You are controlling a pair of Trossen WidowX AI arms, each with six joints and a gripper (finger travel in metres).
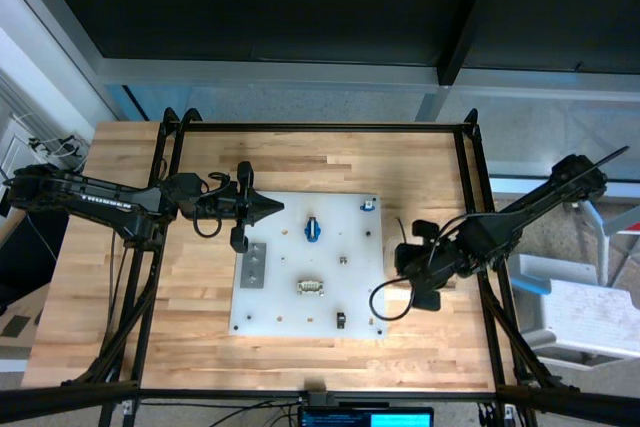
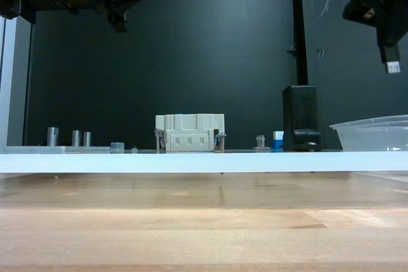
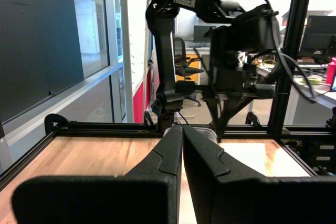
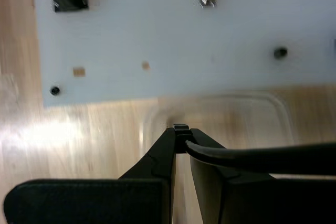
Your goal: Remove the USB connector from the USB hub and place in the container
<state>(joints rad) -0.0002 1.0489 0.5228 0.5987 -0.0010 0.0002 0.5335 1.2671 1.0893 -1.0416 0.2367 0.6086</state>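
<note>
Plainly, the right end effector (image 4: 181, 136) is pinching the USB connector (image 2: 393, 66) by its plug body and hanging above the container (image 2: 373, 133). The container is sitting on the bench (image 1: 190, 347) just beside the white board (image 1: 300, 257), at the board's 3 o'clock in the high view. The plug is pointing down, clear of the tray's rim, with its thin cable (image 1: 384, 299) looping toward 6 o'clock. The USB hub (image 1: 341, 320) is standing apart from the plug, near the board's 5 o'clock corner. The left end effector (image 1: 275, 207) is hovering over the board's 10 o'clock corner, fingers pressed together and holding nothing.

The connector is looking light and rigid at the plug, while the cable is looking springy and is likely to tug the plug on release. The plug's hard flanks are offering the sound hold, and the cable a poor one. Lowering nearer the tray floor before letting go is looking wise, given the shallow wall.
</note>
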